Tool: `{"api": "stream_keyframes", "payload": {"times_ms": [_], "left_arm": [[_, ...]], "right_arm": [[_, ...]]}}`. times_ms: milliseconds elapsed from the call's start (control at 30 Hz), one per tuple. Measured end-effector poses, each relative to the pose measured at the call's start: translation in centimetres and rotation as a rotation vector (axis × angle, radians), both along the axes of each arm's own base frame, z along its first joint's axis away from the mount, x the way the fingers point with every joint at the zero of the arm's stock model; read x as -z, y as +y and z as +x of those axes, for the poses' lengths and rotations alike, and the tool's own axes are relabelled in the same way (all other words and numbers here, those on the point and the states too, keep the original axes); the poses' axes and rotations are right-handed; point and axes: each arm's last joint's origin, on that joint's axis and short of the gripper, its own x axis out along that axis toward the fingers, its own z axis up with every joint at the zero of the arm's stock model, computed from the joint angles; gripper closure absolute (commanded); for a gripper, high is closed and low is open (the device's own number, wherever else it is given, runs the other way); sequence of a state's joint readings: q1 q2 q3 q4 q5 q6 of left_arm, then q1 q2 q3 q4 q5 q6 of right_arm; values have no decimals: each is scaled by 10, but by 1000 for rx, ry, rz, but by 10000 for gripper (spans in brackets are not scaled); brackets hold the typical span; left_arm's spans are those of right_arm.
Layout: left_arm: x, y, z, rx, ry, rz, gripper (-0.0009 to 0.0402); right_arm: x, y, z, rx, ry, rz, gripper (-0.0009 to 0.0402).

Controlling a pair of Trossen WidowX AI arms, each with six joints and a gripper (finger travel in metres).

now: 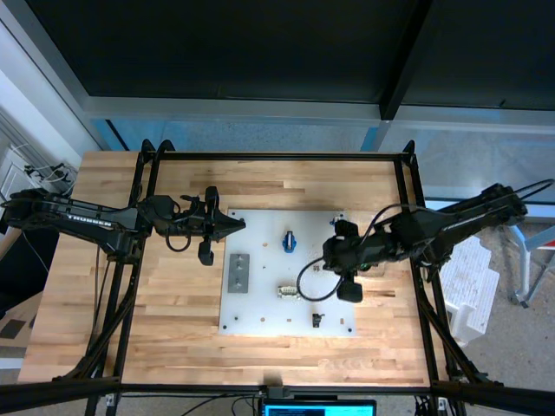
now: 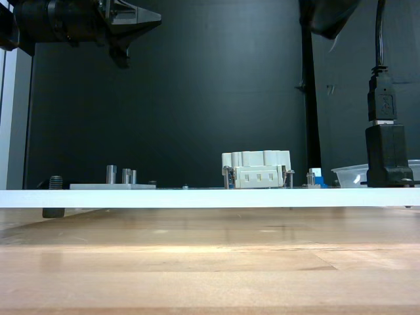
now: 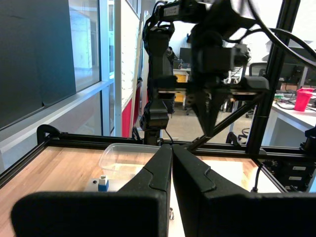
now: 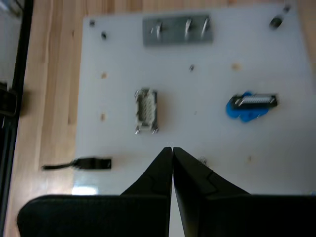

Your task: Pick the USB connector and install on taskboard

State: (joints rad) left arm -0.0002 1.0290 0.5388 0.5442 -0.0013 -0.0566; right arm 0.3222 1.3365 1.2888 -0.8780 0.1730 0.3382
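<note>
Black USB connector [image 2: 382, 111] stands upright on the taskboard [image 1: 260, 308]; both claws are closed and empty.
Right claw [image 4: 172, 149]: fingers pressed together, pinching nothing, touching nothing, hanging above the white board and pointing down. The USB connector is apart from it, lower and toward the table's near edge. It is seated upright in the small black socket [image 2: 388, 161], with its cable [image 2: 380, 33] running up from it. The beige connector [image 4: 146, 111] lies just ahead of the right claw's tips, the blue knob [image 4: 249, 106] is off to one side, and the grey block [image 4: 177, 29] is farther beyond. Left claw [image 3: 172, 148]: also pressed together, nothing in it, held high over the board's left edge, well apart from the USB connector. The clear tray [image 3: 123, 154] is beyond its tips.
</note>
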Motion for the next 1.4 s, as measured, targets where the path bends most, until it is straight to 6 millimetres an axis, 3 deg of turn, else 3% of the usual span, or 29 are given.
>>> {"api": "stream_keyframes", "payload": {"times_ms": [633, 1167, 1400], "left_arm": [[0, 0, 0, 0, 1, 0, 393], [0, 0, 0, 0, 0, 0, 393], [0, 0, 0, 0, 0, 0, 393]], "right_arm": [[0, -71, -12, 64, -484, -96, 393], [26, -79, -20, 28, -913, -60, 393], [37, -79, -22, 31, -963, -46, 393]]}}
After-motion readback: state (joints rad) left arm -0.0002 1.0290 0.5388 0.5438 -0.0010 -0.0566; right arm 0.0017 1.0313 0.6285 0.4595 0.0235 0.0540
